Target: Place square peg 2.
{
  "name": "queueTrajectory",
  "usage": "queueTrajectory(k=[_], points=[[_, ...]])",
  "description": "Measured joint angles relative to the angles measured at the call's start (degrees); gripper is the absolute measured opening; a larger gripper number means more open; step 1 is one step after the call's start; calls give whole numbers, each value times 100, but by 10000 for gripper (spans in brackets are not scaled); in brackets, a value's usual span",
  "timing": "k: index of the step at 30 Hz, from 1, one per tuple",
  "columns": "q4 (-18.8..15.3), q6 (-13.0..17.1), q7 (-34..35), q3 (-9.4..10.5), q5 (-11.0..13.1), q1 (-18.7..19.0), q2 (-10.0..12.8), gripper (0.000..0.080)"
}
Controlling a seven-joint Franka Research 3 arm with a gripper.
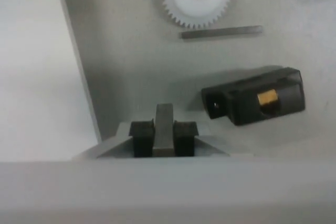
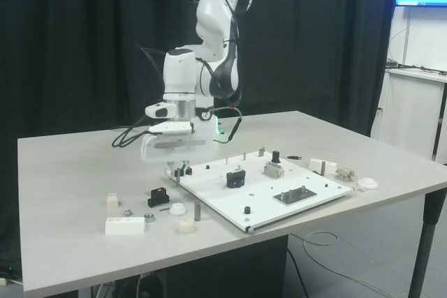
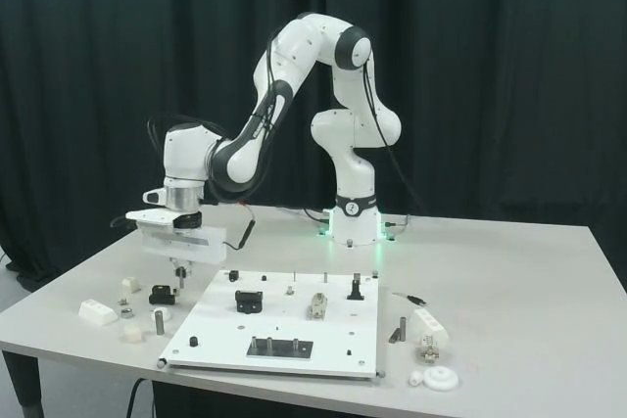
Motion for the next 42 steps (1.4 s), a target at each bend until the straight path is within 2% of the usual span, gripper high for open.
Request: queueTrajectory(k=[7, 14, 29, 30, 37, 38, 39, 40, 42], points=[[184, 0, -156, 92, 287, -58, 321, 75], [331, 0, -185, 189, 346, -138, 566, 75], [395, -3, -302, 286, 347, -254, 651, 76], [397, -4, -314, 285, 347, -255, 651, 238], [448, -42, -355, 259, 346, -256, 629, 238], [460, -66, -364, 250, 346, -256, 618, 605], [469, -94, -370, 240, 345, -256, 602, 605], [476, -117, -374, 232, 344, -256, 586, 764], [487, -166, -383, 211, 340, -256, 539, 764]])
